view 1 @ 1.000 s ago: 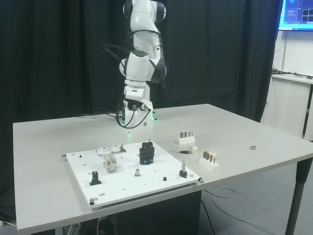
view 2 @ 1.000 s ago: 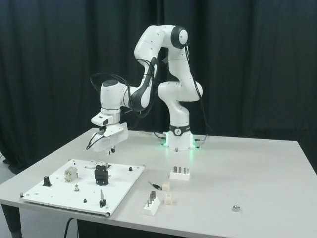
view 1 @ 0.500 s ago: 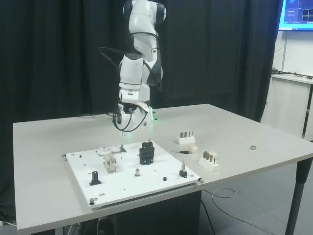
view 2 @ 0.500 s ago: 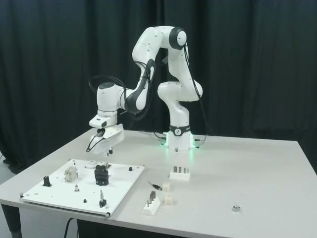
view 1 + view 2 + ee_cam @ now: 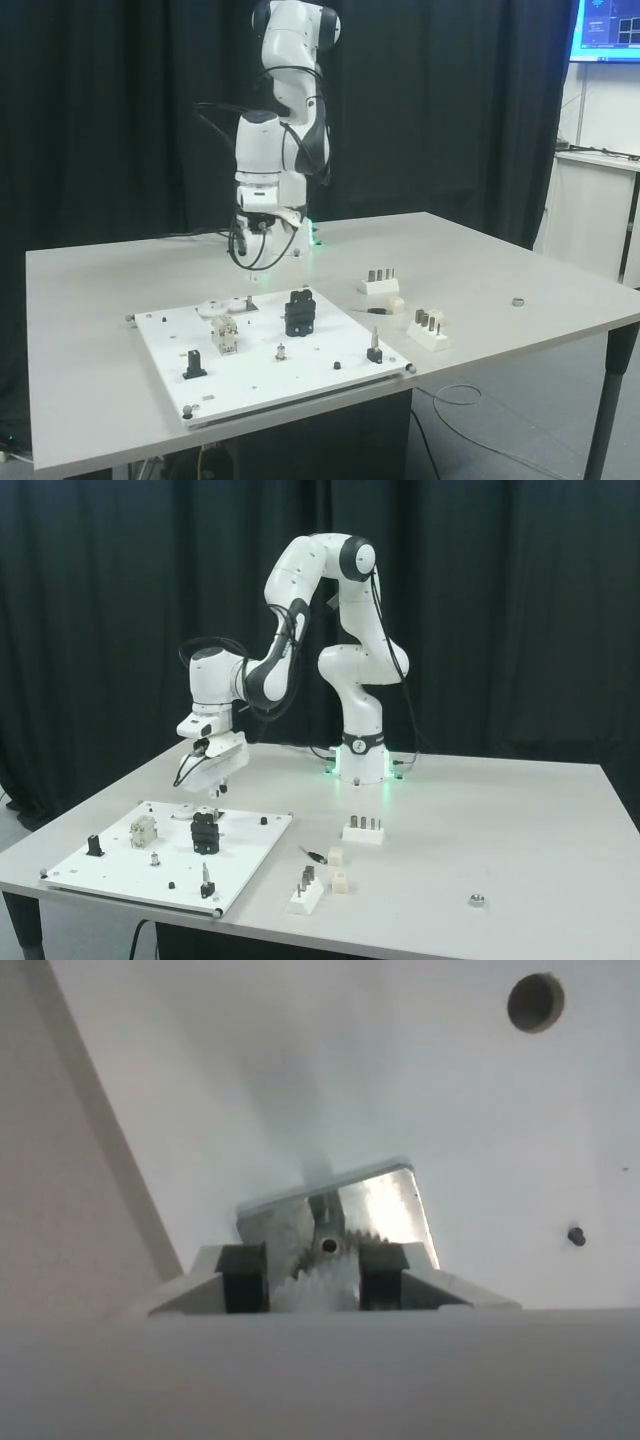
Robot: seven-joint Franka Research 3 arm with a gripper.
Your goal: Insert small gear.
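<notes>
In the wrist view a small toothed gear sits between my black finger pads, so my gripper is shut on it. Just below the gear lies a shiny metal plate on the white assembly board. From the room cameras, the gripper hangs a little above the back part of the board. It is over the spot where white gears lie. The held gear is too small to make out in the room views.
On the board stand a black block, a small white fixture and several black pegs. Two white holders with grey pins sit on the grey table beside the board. A small ring lies far off.
The arm has swung toward the board's rear corner with the gear plate, carrying the gripper leftward in the first room view. It has also lowered slightly in the second.
</notes>
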